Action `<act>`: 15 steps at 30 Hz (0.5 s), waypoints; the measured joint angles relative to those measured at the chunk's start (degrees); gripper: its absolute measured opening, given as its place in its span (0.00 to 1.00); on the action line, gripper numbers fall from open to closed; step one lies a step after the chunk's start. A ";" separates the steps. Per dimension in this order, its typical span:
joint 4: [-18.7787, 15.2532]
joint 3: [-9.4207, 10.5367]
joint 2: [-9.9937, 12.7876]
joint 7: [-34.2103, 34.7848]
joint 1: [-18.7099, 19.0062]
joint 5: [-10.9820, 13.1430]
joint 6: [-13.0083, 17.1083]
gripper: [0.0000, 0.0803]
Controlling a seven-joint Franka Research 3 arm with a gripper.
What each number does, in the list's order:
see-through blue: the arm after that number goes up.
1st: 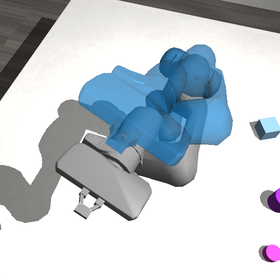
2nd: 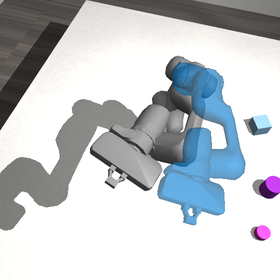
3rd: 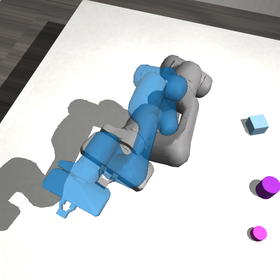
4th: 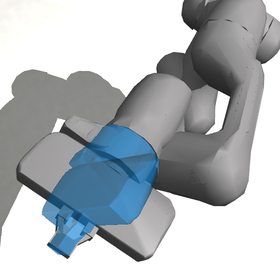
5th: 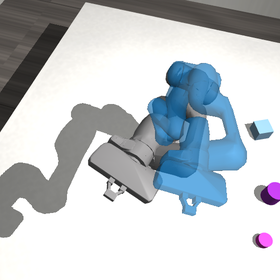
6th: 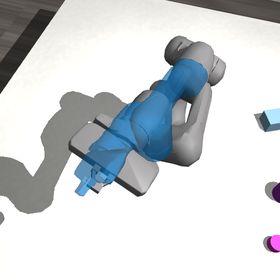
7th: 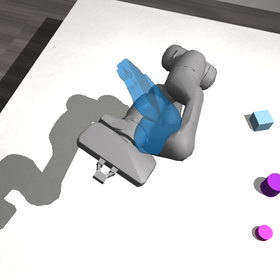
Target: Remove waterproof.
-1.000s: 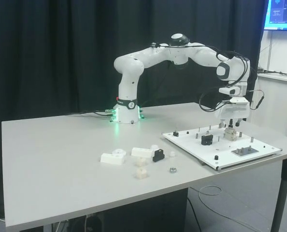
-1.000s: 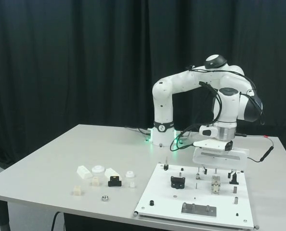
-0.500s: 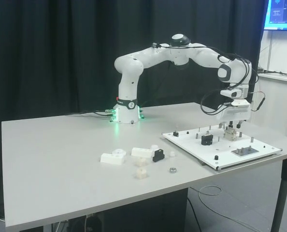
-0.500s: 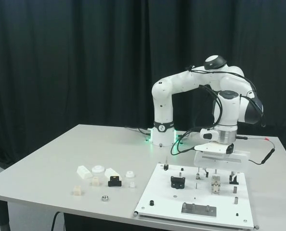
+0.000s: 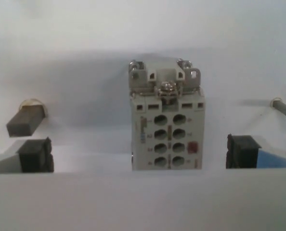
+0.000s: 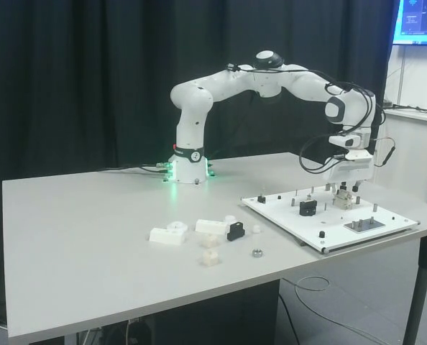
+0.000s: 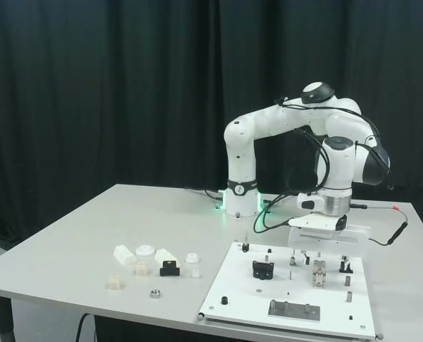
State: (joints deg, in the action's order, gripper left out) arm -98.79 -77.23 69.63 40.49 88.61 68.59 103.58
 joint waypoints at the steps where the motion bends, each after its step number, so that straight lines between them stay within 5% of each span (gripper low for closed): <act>1: 0.02 0.02 0.00 0.00 -0.03 0.00 -0.03 1.00; 15: 0.22 0.31 0.00 0.00 -0.85 -0.01 -0.05 1.00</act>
State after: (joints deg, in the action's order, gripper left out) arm -98.56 -76.92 69.63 40.49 87.75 68.59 103.53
